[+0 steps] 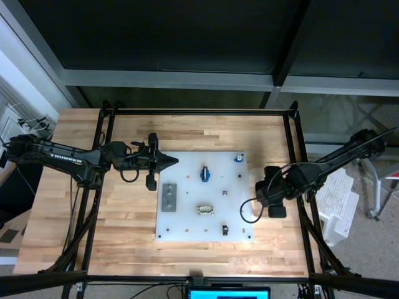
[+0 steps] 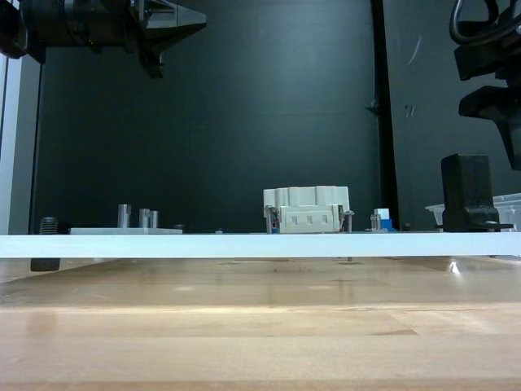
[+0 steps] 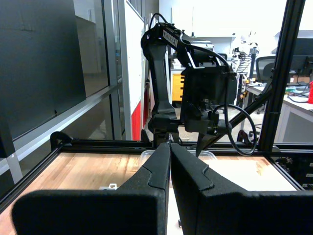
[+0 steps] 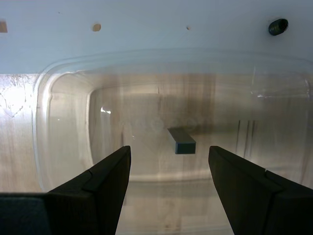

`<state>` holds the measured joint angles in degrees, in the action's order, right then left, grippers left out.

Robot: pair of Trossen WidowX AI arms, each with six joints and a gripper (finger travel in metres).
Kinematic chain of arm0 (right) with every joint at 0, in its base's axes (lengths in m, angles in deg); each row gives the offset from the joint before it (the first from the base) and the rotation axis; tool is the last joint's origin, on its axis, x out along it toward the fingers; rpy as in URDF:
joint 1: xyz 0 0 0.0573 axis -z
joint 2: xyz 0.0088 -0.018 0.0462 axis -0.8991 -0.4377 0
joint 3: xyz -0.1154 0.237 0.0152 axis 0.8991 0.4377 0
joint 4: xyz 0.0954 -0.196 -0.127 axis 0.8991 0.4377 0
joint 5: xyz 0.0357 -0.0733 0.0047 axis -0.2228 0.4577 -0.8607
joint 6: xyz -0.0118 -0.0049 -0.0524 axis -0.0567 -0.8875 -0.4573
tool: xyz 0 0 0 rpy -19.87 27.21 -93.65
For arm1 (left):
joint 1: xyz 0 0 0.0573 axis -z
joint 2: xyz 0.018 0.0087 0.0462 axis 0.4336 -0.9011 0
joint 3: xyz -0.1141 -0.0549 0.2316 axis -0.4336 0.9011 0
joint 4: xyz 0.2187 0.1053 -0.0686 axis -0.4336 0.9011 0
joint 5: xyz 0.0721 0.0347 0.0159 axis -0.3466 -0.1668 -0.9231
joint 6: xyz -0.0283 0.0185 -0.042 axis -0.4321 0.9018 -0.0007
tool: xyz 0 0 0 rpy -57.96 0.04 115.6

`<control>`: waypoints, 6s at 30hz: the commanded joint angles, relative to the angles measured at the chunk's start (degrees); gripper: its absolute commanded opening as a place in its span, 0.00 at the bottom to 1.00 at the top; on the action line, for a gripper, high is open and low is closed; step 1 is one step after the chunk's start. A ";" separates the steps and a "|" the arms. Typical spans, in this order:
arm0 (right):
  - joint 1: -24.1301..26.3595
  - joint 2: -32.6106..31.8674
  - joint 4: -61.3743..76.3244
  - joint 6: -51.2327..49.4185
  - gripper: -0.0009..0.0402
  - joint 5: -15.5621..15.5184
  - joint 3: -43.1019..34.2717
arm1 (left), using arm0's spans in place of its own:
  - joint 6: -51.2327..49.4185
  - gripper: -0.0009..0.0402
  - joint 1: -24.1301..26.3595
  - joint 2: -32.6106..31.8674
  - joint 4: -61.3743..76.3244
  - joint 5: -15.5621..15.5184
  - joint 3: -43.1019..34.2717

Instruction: Pick the 16mm bar and install on taskboard

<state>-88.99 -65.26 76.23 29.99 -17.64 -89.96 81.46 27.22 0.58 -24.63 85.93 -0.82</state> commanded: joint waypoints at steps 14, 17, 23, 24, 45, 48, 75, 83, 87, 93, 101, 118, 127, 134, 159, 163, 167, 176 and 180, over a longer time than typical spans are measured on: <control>3.61 1.33 -0.31 -0.22 0.56 0.00 2.82 | 0.02 0.02 0.00 0.00 0.00 0.02 -0.02; 3.61 1.33 -0.59 -1.49 0.56 0.00 3.06 | 0.02 0.02 0.00 0.00 0.00 0.02 -0.02; 3.61 1.33 -3.87 -2.71 0.56 -0.04 5.81 | 0.02 0.02 -0.02 0.00 0.00 0.02 -0.02; 3.61 1.33 -4.46 -2.71 0.56 -0.02 6.36 | 0.02 0.02 0.00 0.00 0.00 0.02 -0.02; 3.61 1.27 -12.46 -3.21 0.53 -0.50 12.92 | 0.02 0.02 0.00 0.00 0.00 0.02 -0.02; 3.61 1.27 -13.09 -3.85 0.50 -0.48 13.29 | 0.00 0.02 0.00 0.00 0.00 0.02 -0.02; 3.61 1.27 -13.90 -4.42 0.09 -0.50 13.70 | 0.02 0.02 -0.02 0.00 0.00 0.02 -0.02; 3.61 1.36 -13.79 -4.37 0.02 -0.52 13.31 | 0.02 0.02 0.00 0.00 0.00 0.02 -0.02; 3.61 1.53 -11.74 -4.22 0.02 -0.57 11.76 | 0.02 0.02 -0.02 0.00 0.00 0.02 -0.02; 3.58 2.60 -6.25 -4.20 0.02 -0.96 7.04 | 0.02 0.02 0.00 0.00 0.00 0.02 -0.02; 3.58 4.24 -0.07 -4.13 0.02 -0.94 0.85 | 0.00 0.02 0.00 0.00 0.00 0.02 -0.02; 3.58 4.83 1.01 -3.91 0.02 -0.46 -0.68 | 0.00 0.02 -0.02 0.00 0.00 0.02 -0.02; 1.16 1.90 -0.15 1.49 0.02 0.17 -2.29 | 0.02 0.02 0.00 0.00 0.00 0.02 -0.02; -1.25 -3.41 -1.86 2.16 0.02 0.63 -5.14 | 0.02 0.02 0.00 0.00 0.00 0.02 -0.02; -10.23 -18.12 -6.62 8.55 0.02 1.22 -14.01 | 0.02 0.02 -0.02 0.00 0.00 0.02 -0.02; -10.71 -19.32 -6.73 8.57 0.02 1.29 -15.10 | 0.00 0.02 0.00 0.00 0.00 0.02 -0.02; -11.47 -20.09 -6.86 9.60 0.02 1.27 -15.78 | 0.02 0.02 -0.02 0.00 0.00 0.02 -0.02; -13.25 -22.23 -8.44 11.10 0.02 1.62 -16.11 | 0.02 0.02 0.00 0.00 0.00 0.02 -0.02; -13.64 -24.46 -8.31 10.93 0.02 2.34 -18.10 | 0.02 0.02 0.00 0.00 0.00 0.02 -0.02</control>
<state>-102.50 -89.15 67.91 41.00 -15.63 -107.43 81.46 27.22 0.61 -24.61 85.95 -0.82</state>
